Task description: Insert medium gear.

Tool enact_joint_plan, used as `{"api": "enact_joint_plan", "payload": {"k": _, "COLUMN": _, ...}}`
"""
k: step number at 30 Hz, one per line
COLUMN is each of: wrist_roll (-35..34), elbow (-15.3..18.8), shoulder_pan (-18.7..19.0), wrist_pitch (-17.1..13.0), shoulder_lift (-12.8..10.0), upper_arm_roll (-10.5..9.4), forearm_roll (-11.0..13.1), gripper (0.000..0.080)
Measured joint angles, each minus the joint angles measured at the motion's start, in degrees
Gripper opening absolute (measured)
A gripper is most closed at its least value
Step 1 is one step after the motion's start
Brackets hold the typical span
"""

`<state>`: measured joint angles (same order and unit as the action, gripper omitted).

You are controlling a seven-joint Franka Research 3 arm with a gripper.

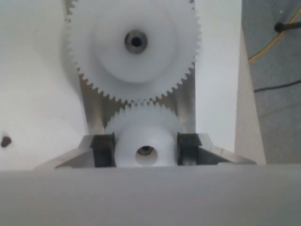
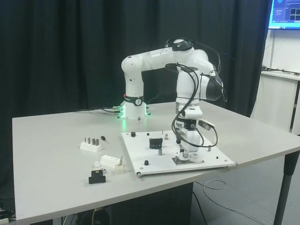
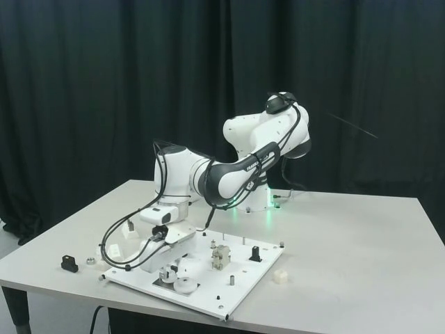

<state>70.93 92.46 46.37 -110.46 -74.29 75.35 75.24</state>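
The tool (image 1: 146,149) is clamped on the medium gear (image 1: 146,136), its two black pads (image 1: 103,149) pressing the smooth round hub from either side. The gear is white plastic, with a ring of fine teeth around the hub and a small bore at the centre. It sits low over the white board (image 2: 173,157), just beside the large gear (image 1: 134,49), and the two sets of teeth touch or nearly mesh where they meet. The large gear is also white, flat-faced, with sharp, even teeth all round and a dark metal shaft end showing in its middle. Between the two gears a strip of dull grey metal plate (image 1: 186,110) shows under the teeth.

From the room, the white arm (image 2: 187,61) bends down steeply over the near corner of the board, which lies flat on the grey counter (image 2: 56,140). The board carries small black fixtures (image 2: 155,142) and pegs. Off the board on the counter stand a white block (image 2: 90,144) holding short pins, another white block (image 2: 111,161), and a small black part (image 2: 96,176). Black cables loop along the arm's wrist.
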Motion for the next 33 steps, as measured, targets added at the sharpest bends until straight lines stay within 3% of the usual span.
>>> {"api": "enact_joint_plan", "payload": {"k": 19, "wrist_roll": 3.2, "elbow": -0.3, "shoulder_pan": 0.0, "wrist_pitch": -0.3, "shoulder_lift": -0.1, "upper_arm_roll": 0.01, "forearm_roll": 0.0, "gripper": 0.0278}}
{"api": "enact_joint_plan", "payload": {"k": 20, "wrist_roll": 3.2, "elbow": -0.3, "shoulder_pan": 0.0, "wrist_pitch": -0.4, "shoulder_lift": -0.1, "upper_arm_roll": 0.04, "forearm_roll": -0.2, "gripper": 0.0452}}
{"api": "enact_joint_plan", "payload": {"k": 25, "wrist_roll": 2.8, "elbow": -0.5, "shoulder_pan": 0.2, "wrist_pitch": -0.4, "shoulder_lift": -0.1, "upper_arm_roll": 0.54, "forearm_roll": -0.7, "gripper": 0.0452}}
{"api": "enact_joint_plan", "payload": {"k": 26, "wrist_roll": 2.5, "elbow": -0.5, "shoulder_pan": 0.2, "wrist_pitch": -0.4, "shoulder_lift": -0.1, "upper_arm_roll": 0.68, "forearm_roll": -0.8, "gripper": 0.0717}}
{"api": "enact_joint_plan", "payload": {"k": 31, "wrist_roll": -1.0, "elbow": -0.6, "shoulder_pan": 0.6, "wrist_pitch": -0.4, "shoulder_lift": -0.1, "upper_arm_roll": 1.26, "forearm_roll": -0.9, "gripper": 0.0717}}
{"api": "enact_joint_plan", "payload": {"k": 32, "wrist_roll": -1.8, "elbow": -0.7, "shoulder_pan": 0.7, "wrist_pitch": -0.4, "shoulder_lift": 0.0, "upper_arm_roll": 1.34, "forearm_roll": -0.9, "gripper": 0.0782}}
{"api": "enact_joint_plan", "payload": {"k": 33, "wrist_roll": -2.5, "elbow": -0.9, "shoulder_pan": 0.8, "wrist_pitch": -0.3, "shoulder_lift": -0.1, "upper_arm_roll": 1.40, "forearm_roll": -0.9, "gripper": 0.0782}}
